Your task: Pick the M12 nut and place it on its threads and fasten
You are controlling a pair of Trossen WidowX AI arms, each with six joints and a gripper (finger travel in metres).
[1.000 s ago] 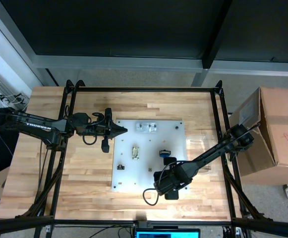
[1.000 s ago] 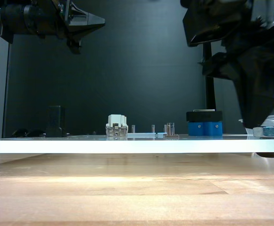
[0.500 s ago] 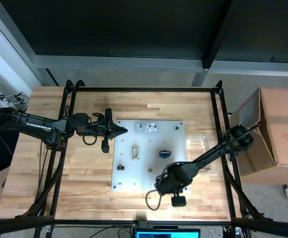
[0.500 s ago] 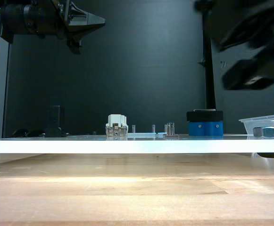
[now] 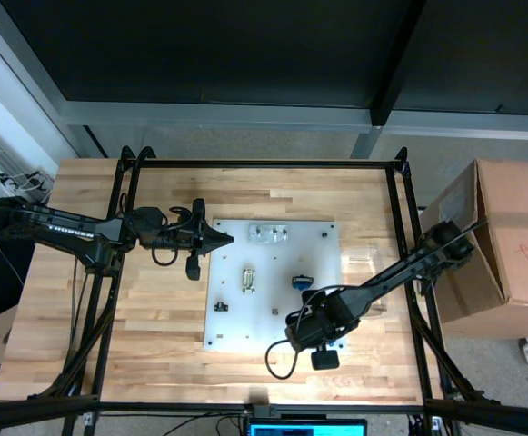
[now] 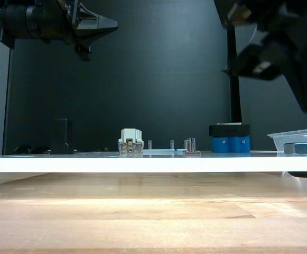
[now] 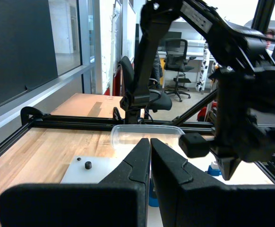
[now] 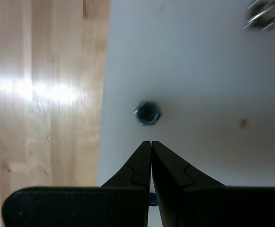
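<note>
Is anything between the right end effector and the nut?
Nothing visible. The shut right end effector hangs over the nut, free on the board, maybe on its stud; the left end effector hovers at the board's left edge.

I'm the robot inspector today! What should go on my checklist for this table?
Surface: wooden table with a white board on it.
Job's things: small silver nut on its stud near the board's near right edge, with no ribs showing under it. No claw touches it.
Clutter: white connector and blue block on the board; clear tray beside the board's right edge.
Claws: left claw shut, high over the board's far left corner. Right claw shut on nothing, in the air above the nut.
Cables: black cable loop by the right arm.
Surroundings: black frame around the table; cardboard box to the right.
</note>
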